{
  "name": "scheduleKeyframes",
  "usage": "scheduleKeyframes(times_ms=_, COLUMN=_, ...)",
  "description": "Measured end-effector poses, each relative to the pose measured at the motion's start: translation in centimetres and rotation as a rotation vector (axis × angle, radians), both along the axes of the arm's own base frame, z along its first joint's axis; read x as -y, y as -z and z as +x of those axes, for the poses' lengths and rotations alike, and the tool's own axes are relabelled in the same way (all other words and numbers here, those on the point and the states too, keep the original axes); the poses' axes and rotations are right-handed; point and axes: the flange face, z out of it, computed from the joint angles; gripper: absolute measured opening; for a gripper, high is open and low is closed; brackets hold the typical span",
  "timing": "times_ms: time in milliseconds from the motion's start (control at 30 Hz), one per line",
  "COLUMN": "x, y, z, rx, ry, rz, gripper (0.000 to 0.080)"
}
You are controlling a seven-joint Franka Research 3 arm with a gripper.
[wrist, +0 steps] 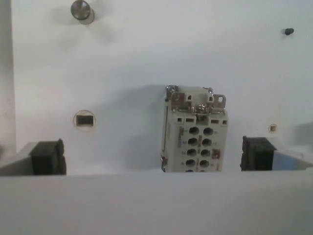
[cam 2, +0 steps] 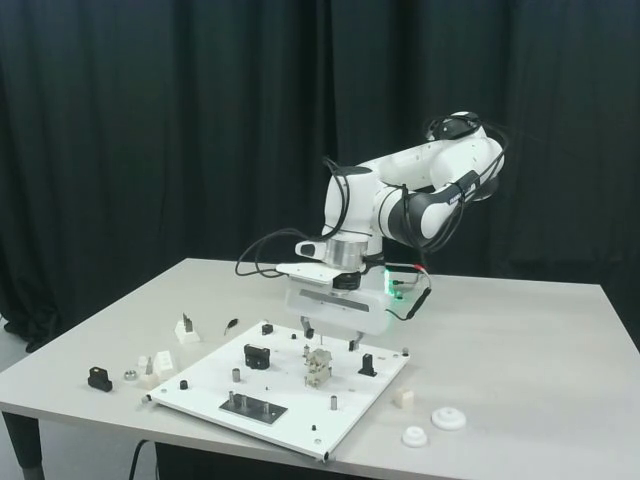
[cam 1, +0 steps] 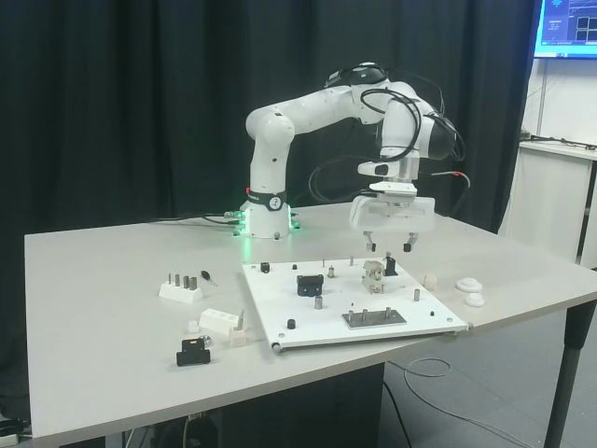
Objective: Pick waterproof.
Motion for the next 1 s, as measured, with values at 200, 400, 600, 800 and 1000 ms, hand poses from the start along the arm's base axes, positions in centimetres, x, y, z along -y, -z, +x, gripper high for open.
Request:
scheduleKeyframes(times_ms=200, x=0.0, y=0.0, z=0.0, rx=0.0, ry=-0.002, rz=0.0, gripper=0.08)
scheduleKeyframes(times_ms=400, x=0.2, y=-0.1, z=0.1, rx=0.0, ry=-0.005, rz=-0.001, gripper=0.08)
scheduleKeyframes(times_ms=600, x=1.0, y=-0.2, z=0.3, rx=0.003, ry=0.002, rz=-0.003, gripper=0.08)
scheduleKeyframes(times_ms=800, x=2.5, y=-0.1, z=0.4, rx=-0.001, ry=-0.007, rz=-0.005, gripper=0.08)
scheduleKeyframes(times_ms=1000, x=3.8, y=0.6, z=0.5, rx=-0.009, ry=-0.014, rz=0.013, gripper=0.08)
